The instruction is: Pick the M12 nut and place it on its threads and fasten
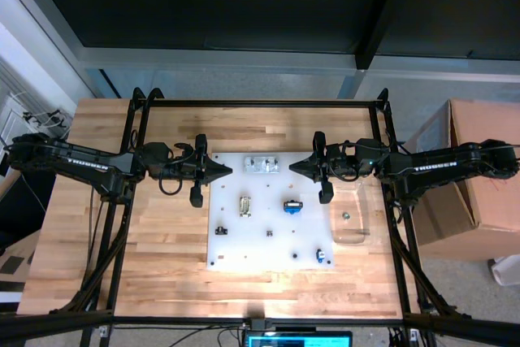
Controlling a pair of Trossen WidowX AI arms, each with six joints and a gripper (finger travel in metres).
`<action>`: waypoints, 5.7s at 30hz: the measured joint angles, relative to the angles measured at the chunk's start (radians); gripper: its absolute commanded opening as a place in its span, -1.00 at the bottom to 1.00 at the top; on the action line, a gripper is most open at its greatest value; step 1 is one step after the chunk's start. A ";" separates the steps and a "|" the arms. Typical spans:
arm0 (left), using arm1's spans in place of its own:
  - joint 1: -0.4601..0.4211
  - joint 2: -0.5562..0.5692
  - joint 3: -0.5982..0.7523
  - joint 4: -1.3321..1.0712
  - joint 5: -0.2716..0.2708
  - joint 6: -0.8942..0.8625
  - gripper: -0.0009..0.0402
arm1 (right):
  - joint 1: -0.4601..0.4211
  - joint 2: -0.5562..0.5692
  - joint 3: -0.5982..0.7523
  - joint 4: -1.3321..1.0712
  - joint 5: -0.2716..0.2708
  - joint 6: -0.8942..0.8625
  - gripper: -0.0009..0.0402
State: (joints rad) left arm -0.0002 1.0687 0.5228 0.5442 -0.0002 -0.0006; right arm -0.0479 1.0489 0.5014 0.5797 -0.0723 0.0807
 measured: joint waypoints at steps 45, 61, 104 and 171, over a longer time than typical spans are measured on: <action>0.000 0.000 0.000 0.000 0.000 0.000 -0.96 | 0.000 0.000 0.000 0.003 0.000 0.000 -0.96; 0.000 0.000 0.000 0.001 0.000 0.000 -0.96 | 0.067 -0.008 0.155 -0.774 0.007 0.237 -0.96; 0.000 0.000 0.000 0.000 0.000 0.000 -0.96 | 0.401 0.066 0.352 -1.749 0.044 -0.798 -0.33; 0.000 0.000 0.000 0.000 0.000 0.000 -0.96 | 0.404 0.256 0.178 -1.495 0.053 -0.705 0.13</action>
State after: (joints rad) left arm -0.0002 1.0683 0.5224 0.5442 -0.0002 -0.0006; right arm 0.3557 1.3052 0.6792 -0.9154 -0.0189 -0.6247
